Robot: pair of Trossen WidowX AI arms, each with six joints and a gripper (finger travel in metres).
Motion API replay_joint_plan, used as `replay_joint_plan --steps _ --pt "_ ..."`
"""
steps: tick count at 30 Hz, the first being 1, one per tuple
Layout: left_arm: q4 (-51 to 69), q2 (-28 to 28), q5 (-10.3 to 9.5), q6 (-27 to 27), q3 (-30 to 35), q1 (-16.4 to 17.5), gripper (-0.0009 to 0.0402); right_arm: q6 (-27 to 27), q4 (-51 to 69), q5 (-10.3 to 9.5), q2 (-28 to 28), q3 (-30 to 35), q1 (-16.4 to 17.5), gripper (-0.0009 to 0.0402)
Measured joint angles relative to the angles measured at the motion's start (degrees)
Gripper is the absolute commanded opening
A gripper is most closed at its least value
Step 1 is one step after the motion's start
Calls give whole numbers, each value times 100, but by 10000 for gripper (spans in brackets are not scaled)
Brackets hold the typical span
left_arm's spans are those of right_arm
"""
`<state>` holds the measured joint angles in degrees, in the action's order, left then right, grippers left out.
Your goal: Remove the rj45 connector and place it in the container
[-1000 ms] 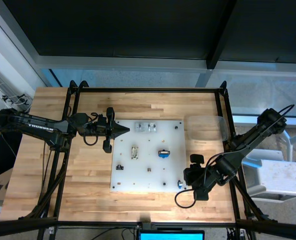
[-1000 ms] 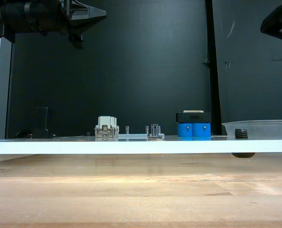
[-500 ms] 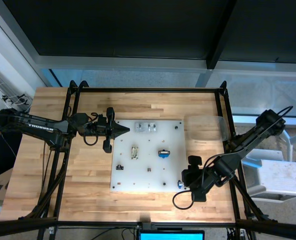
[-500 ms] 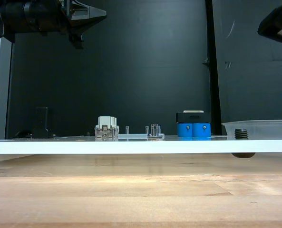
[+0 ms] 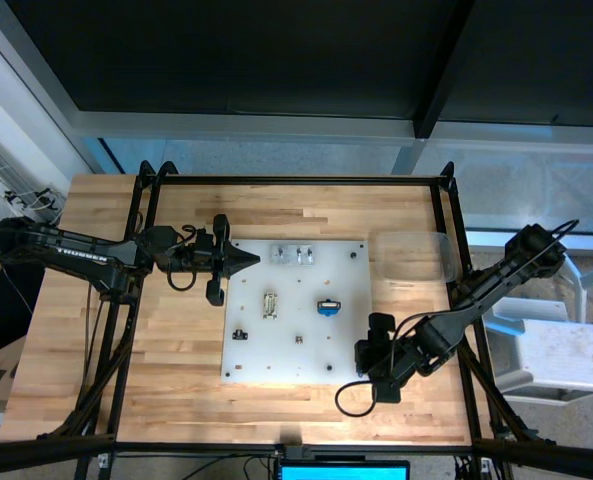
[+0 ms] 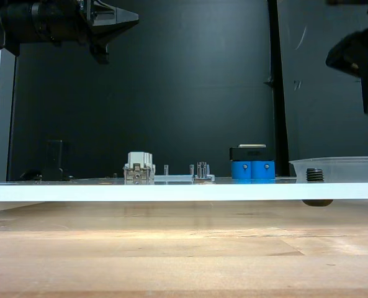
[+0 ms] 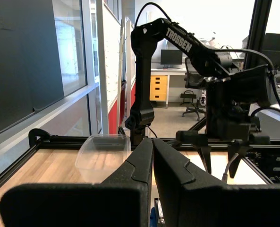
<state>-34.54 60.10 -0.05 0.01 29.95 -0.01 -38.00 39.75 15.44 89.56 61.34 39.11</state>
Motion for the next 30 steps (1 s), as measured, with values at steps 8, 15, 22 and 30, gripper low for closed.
replay_joint_plan --steps 8,15,22,30 --pt "2 0 0 2 -2 0 0 13 -400 2 0 -323 -13 220" --pt "2 0 0 0 0 0 0 13 -629 33 0 -531 -17 220" --pt "0 0 2 0 -2 0 0 15 -710 151 0 -531 -15 219" --pt "2 0 2 0 -2 0 0 13 -680 125 -2 -531 -13 178"
